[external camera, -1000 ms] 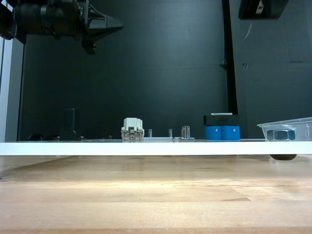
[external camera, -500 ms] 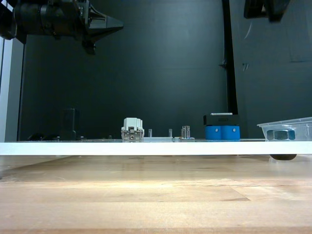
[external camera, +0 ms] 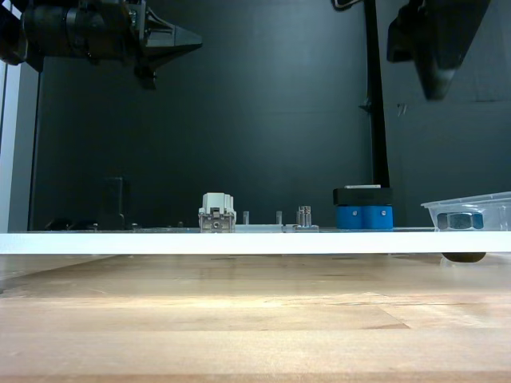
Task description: Unfasten the M12 nut and place it in the container
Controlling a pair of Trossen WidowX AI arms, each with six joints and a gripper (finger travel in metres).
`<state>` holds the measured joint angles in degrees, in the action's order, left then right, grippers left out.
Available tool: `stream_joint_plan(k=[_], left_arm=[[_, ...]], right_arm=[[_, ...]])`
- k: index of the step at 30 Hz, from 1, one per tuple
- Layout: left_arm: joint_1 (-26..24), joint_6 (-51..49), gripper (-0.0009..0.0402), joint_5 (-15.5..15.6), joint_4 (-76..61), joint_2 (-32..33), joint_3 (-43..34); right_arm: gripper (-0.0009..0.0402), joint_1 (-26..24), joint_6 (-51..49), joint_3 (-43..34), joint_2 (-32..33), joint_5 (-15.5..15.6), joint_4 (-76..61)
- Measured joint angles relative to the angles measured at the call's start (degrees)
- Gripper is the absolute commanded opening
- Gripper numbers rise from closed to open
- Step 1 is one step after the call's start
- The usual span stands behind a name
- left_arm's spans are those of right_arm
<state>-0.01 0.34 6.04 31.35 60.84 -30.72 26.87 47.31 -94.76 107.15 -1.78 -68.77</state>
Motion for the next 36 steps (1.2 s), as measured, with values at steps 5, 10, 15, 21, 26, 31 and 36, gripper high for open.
stream_joint_plan(k=[5, 10, 15, 21, 26, 31, 36], left_arm=[[0.0, 0.0, 0.0000, 0.0, 0.0, 0.0, 0.0], [0.0, 0.0, 0.0000, 0.0, 0.0, 0.0, 0.0], [0.0, 0.0, 0.0000, 0.0, 0.0, 0.0, 0.0], [0.0, 0.0, 0.0000, 0.0, 0.0, 0.0, 0.0], [0.0, 0.0, 0.0000, 0.0, 0.0, 0.0, 0.0], [0.0, 0.0, 0.0000, 0.0, 0.0, 0.0, 0.0], [0.0, 0.0, 0.0000, 0.0, 0.0, 0.0, 0.0]], right_arm=[[0.0214, 0.0, 0.0, 0.0, 2.7, -0.2, 2.5], [0.0217, 0.0, 0.0, 0.0, 4.7, -0.2, 3.9], [0.0217, 0.0, 0.2, 0.0, 6.4, -0.1, 5.3], [0.0217, 0.0, 0.2, 0.0, 7.5, -0.2, 6.9], [0.0213, -0.1, 0.2, -0.1, 9.3, -0.2, 7.5], [0.0188, -0.1, 0.1, 0.0, 9.7, -1.3, 9.1], [0.0162, -0.2, -1.2, 0.3, 10.1, -1.7, 9.1]])
